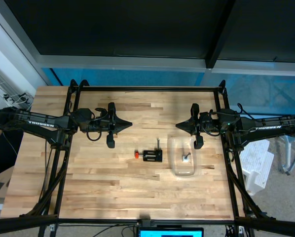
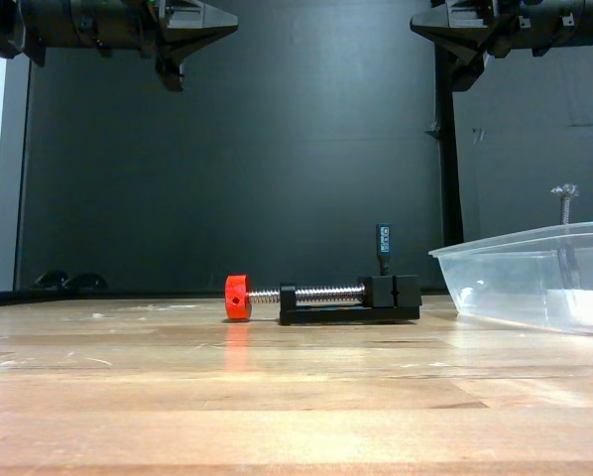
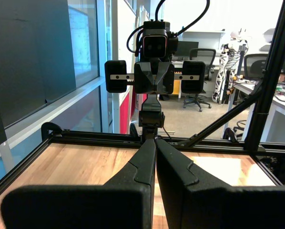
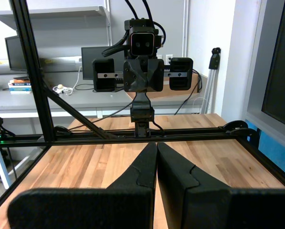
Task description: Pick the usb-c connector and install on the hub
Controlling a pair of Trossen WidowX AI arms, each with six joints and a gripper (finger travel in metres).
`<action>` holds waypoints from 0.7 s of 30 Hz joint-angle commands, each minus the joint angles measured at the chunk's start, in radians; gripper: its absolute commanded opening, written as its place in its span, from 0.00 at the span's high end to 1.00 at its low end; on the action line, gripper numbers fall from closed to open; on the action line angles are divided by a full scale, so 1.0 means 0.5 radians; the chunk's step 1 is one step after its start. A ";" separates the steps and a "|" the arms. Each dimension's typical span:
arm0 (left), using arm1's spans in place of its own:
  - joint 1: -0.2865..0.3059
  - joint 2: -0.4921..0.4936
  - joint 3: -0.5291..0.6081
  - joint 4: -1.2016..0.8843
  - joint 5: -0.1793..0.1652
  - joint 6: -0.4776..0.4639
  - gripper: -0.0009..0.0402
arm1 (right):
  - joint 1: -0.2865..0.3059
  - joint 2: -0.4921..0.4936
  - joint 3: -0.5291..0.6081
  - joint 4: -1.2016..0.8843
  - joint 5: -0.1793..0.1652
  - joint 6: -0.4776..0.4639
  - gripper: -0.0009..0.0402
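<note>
Black hub (image 1: 152, 156) lying flat, red-orange knob (image 1: 136, 154) at left end, tiny dark usb-c connector (image 1: 186, 158) inside clear tray (image 1: 179, 171) nearby

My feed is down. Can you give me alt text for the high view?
The left gripper and right gripper, both shut, face each other apart above the wooden table. Nearer the camera sit the hub and, right of it, a clear tray holding the usb-c connector.
</note>
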 commanded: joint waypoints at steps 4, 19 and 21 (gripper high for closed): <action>0.001 0.001 0.001 0.001 0.001 0.000 0.98 | 0.000 0.003 0.000 -0.002 0.001 0.030 0.98; 0.000 0.001 0.001 0.000 0.001 0.000 0.98 | 0.027 0.008 0.256 -1.067 0.005 0.142 0.98; 0.001 0.001 0.001 0.001 0.001 0.000 0.98 | 0.040 0.008 0.293 -1.219 0.006 0.168 0.98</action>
